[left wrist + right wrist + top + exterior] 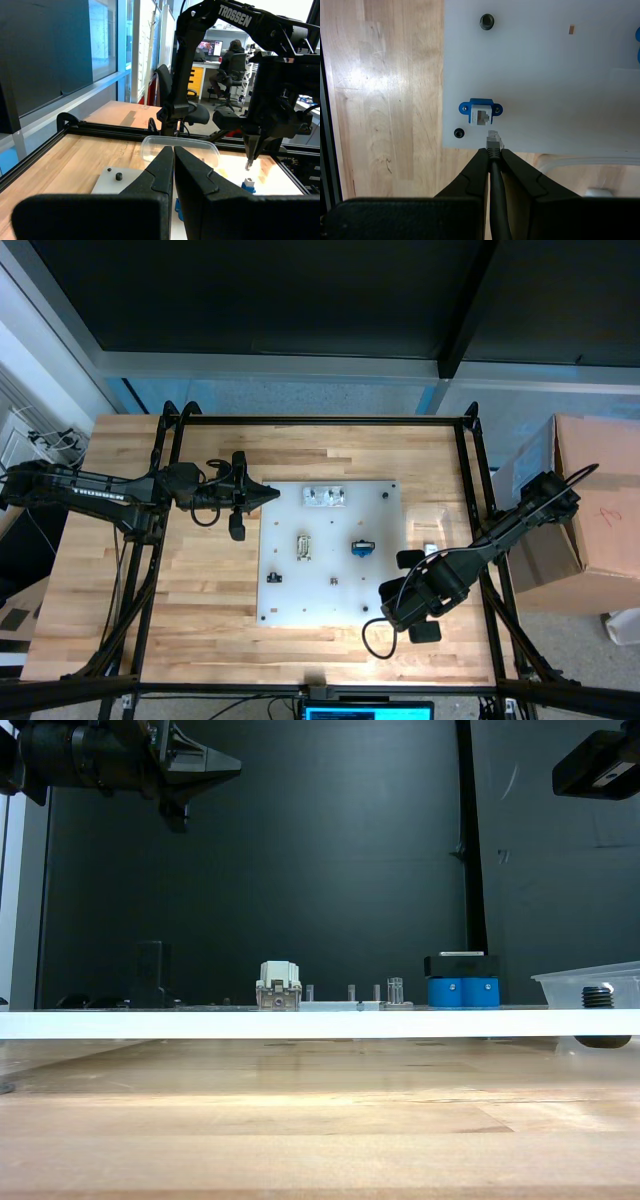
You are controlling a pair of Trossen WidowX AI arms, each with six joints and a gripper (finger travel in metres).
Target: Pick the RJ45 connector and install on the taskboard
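Above board (pixel 330 602): left tool (pixel 173 150), right tool (pixel 493 152), connector (pixel 493 139)

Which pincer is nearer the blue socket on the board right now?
Right. The right pincer, shut on the RJ45 connector, holds it just clear of the blue socket. The left pincer is shut, raised at the left edge of the board.

2 grippers (pixel 173 150) (pixel 493 153), 1 RJ45 conn. (pixel 493 139), 1 board (pixel 320 590)

Your left arm (pixel 95 487) reaches in level from beyond the task board's (pixel 330 585) left edge. Its left gripper (pixel 272 496) points across that edge, high above the board, fingers pressed together on nothing. Your right arm (pixel 520 518) bends over the board's near right corner, where the right gripper (pixel 493 151) points straight down, pinching the RJ45 connector (pixel 493 138).
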